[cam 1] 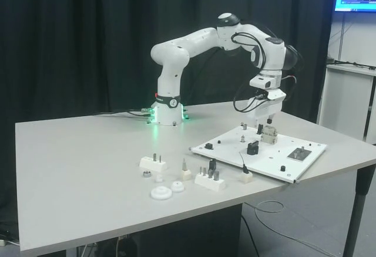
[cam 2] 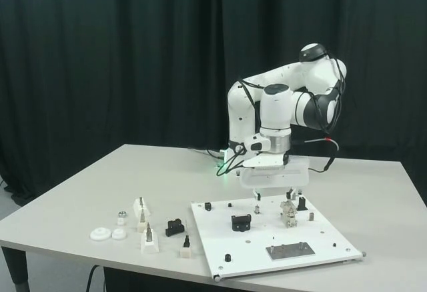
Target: Insert waterproof.
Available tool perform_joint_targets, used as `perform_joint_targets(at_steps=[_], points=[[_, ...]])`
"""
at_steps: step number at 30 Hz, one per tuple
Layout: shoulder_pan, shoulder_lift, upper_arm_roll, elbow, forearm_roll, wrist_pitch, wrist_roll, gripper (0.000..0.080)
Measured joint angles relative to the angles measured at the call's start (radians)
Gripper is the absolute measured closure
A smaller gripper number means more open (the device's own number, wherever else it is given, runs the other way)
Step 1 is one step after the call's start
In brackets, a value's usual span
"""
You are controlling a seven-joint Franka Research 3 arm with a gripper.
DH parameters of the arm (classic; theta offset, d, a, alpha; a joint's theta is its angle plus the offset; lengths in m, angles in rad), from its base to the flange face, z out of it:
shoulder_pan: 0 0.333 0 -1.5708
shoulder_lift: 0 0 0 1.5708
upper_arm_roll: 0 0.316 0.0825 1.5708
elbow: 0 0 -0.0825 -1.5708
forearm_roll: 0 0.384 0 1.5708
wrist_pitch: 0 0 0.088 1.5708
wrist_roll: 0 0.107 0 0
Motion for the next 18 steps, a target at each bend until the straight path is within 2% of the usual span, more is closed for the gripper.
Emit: perform_joint_targets(at_steps=[8,18], points=[[0.000,0.000,0.015,0.000,0.011,0.030,0.015,0.0003],[0.000,0.000,0.029,0.000,0.022,0.039,0.019,0.0003]])
